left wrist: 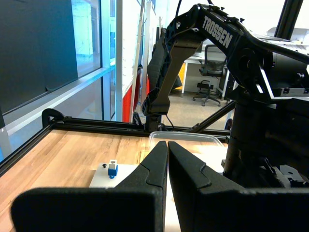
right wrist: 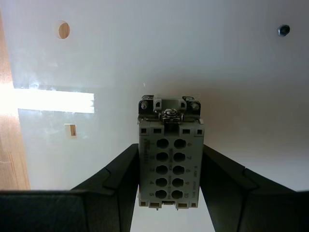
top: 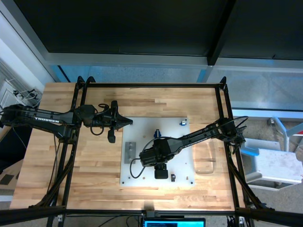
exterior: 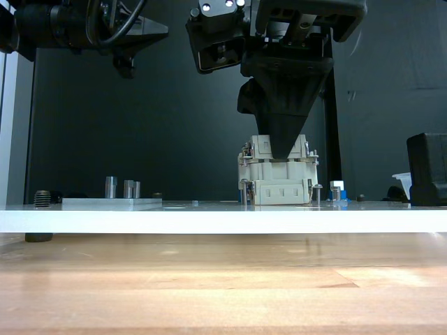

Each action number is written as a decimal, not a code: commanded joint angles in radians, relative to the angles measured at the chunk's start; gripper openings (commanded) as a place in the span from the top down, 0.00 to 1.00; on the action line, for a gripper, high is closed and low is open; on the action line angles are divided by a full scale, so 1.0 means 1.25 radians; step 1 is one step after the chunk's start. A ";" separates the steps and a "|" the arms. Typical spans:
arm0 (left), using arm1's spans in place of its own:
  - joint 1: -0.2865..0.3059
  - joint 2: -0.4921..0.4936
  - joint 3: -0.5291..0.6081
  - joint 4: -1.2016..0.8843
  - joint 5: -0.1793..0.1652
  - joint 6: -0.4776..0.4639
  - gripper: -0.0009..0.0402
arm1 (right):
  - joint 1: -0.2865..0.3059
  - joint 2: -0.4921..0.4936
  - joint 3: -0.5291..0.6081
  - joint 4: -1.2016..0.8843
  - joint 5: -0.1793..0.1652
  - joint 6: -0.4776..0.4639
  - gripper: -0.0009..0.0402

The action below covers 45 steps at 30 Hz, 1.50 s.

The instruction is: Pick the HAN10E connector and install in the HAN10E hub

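Right pincer (exterior: 283, 143) points straight down over the white board (top: 142, 179), fingers (right wrist: 120, 169) clamped on the long sides of the connector (right wrist: 170, 154). The connector is upright, with ten round holes in two rows facing the wrist camera. In the low view it sits directly on top of the cream socket (exterior: 279, 190), touching it and lined up with it. The socket stands on the near half of the board, about mid-width. Can't tell whether the connector is fully seated.

Left pincer (top: 127, 122) hangs in the air at the board's far-left edge, above the table (top: 71, 161) and well apart from the connector. Its fingers are together with nothing between them.

Also on the board: a grey metal block (top: 130, 151) left of the right pincer, and a small blue piece (top: 182, 123) near the far-right corner. A clear plastic tub (top: 206, 163) sits on the table just right of the board.
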 commanded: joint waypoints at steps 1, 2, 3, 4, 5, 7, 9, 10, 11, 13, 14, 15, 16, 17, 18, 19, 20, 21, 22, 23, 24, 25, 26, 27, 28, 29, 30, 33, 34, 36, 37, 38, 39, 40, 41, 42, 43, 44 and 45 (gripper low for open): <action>0.000 0.000 0.000 0.000 0.000 0.000 0.98 | 0.000 0.002 -0.006 -0.005 0.001 -0.001 0.92; 0.000 0.000 0.000 0.001 0.000 0.000 0.98 | 0.000 0.002 -0.006 -0.005 0.001 -0.001 0.92; 0.000 0.000 0.000 0.001 0.000 0.000 0.98 | 0.000 0.002 -0.006 -0.005 0.001 -0.001 0.92; 0.000 0.000 0.000 0.000 0.000 0.000 0.98 | 0.000 0.002 -0.006 -0.005 0.001 -0.001 0.92; 0.000 0.000 0.000 0.000 0.000 0.000 0.98 | 0.000 0.002 -0.006 -0.005 0.001 -0.001 0.92; 0.000 0.000 0.000 0.000 0.000 0.000 0.98 | 0.000 0.002 -0.006 -0.005 0.001 -0.001 0.92; 0.000 0.000 0.000 0.000 0.000 0.000 0.98 | 0.000 0.002 -0.006 -0.005 0.001 -0.001 0.92; 0.000 0.000 0.000 0.000 0.000 0.000 0.98 | 0.000 0.001 -0.006 -0.005 0.001 0.000 0.92; 0.000 0.000 0.000 0.000 0.000 0.000 0.98 | 0.000 0.000 -0.006 -0.005 0.000 0.000 0.92; 0.000 0.000 0.000 0.000 0.000 0.000 0.98 | 0.000 0.000 -0.006 -0.005 0.001 -0.001 0.91; 0.000 0.000 0.000 0.000 0.000 0.000 0.98 | 0.000 0.000 -0.006 -0.005 0.000 0.000 0.90; 0.000 0.000 0.000 0.000 0.000 0.000 0.98 | 0.000 -0.001 -0.006 -0.005 0.000 0.000 0.88; 0.000 0.000 0.000 0.000 0.000 0.000 0.98 | 0.000 -0.001 -0.006 -0.005 0.001 0.000 0.86; 0.000 0.000 0.000 0.000 0.000 0.000 0.98 | 0.000 -0.001 -0.006 -0.005 0.000 0.000 0.84; 0.000 0.000 0.000 0.000 0.000 0.000 0.98 | 0.000 -0.004 -0.006 -0.005 0.000 0.000 0.82; 0.000 0.000 0.000 0.000 0.000 0.000 0.98 | 0.000 -0.005 -0.006 -0.004 0.000 0.000 0.80; 0.000 0.000 0.000 0.000 0.000 0.000 0.98 | 0.000 -0.006 -0.006 -0.005 0.000 0.000 0.77; 0.000 0.000 0.000 0.000 0.000 0.000 0.98 | 0.000 -0.010 -0.006 -0.005 0.000 0.000 0.74; 0.000 0.000 0.000 0.000 0.000 0.000 0.98 | 0.000 -0.010 -0.006 -0.005 0.000 0.000 0.71; 0.000 0.000 0.000 0.000 0.000 0.000 0.98 | 0.000 -0.014 -0.006 -0.006 0.000 0.000 0.68; 0.000 0.000 0.000 0.000 0.000 0.000 0.98 | 0.000 -0.016 -0.006 -0.006 0.000 0.001 0.65; 0.000 0.000 0.000 0.000 0.000 0.000 0.98 | 0.000 -0.019 -0.006 -0.006 0.000 0.003 0.61; 0.000 0.000 0.000 0.000 0.000 0.000 0.98 | 0.000 -0.023 -0.006 -0.007 0.001 0.007 0.57; 0.000 0.000 0.000 0.001 0.000 0.000 0.98 | 0.000 -0.025 -0.006 -0.007 0.001 0.014 0.54; 0.000 0.000 0.000 0.000 0.000 0.000 0.98 | 0.000 -0.029 -0.006 -0.009 0.001 0.021 0.50; 0.000 0.000 0.000 0.000 0.000 0.000 0.98 | 0.000 -0.032 -0.006 -0.009 0.001 0.023 0.47; 0.000 0.000 0.000 0.000 0.000 0.000 0.98 | 0.000 -0.036 -0.006 -0.011 0.001 0.024 0.43; 0.000 0.000 0.000 0.000 0.000 0.000 0.98 | 0.000 -0.045 -0.006 -0.013 0.001 0.023 0.34; 0.000 0.000 0.000 0.000 0.000 0.000 0.98 | 0.000 -0.048 -0.006 -0.013 0.001 0.023 0.31; 0.000 0.000 0.000 0.000 0.000 0.000 0.98 | 0.000 -0.053 -0.006 -0.013 0.002 0.023 0.25; 0.000 0.000 0.000 0.000 0.000 0.000 0.98 | 0.000 -0.056 -0.006 -0.014 0.002 0.023 0.23; 0.000 0.000 0.000 0.000 0.000 0.000 0.98 | 0.000 -0.061 -0.006 -0.015 0.002 0.023 0.21; 0.000 0.000 0.000 0.000 0.000 0.000 0.98 | 0.000 -0.065 -0.006 -0.015 0.002 0.022 0.19; 0.000 0.000 0.000 0.000 0.000 0.000 0.98 | 0.000 -0.070 -0.006 -0.016 0.002 0.022 0.17; 0.000 0.000 0.000 0.001 0.000 0.000 0.98 | 0.000 -0.078 -0.006 -0.018 0.002 0.022 0.15; 0.000 0.000 0.000 0.000 0.000 0.000 0.98 | 0.000 -0.085 -0.006 -0.020 0.002 0.022 0.13; 0.000 0.000 0.000 0.000 0.000 0.000 0.98 | 0.000 -0.094 -0.006 -0.022 0.003 0.022 0.12; 0.000 0.000 0.000 0.000 0.000 0.000 0.98 | 0.000 -0.101 -0.006 -0.023 0.003 0.022 0.11; 0.000 0.000 0.000 0.000 0.000 0.000 0.98 | 0.000 -0.111 -0.006 -0.024 0.004 0.021 0.10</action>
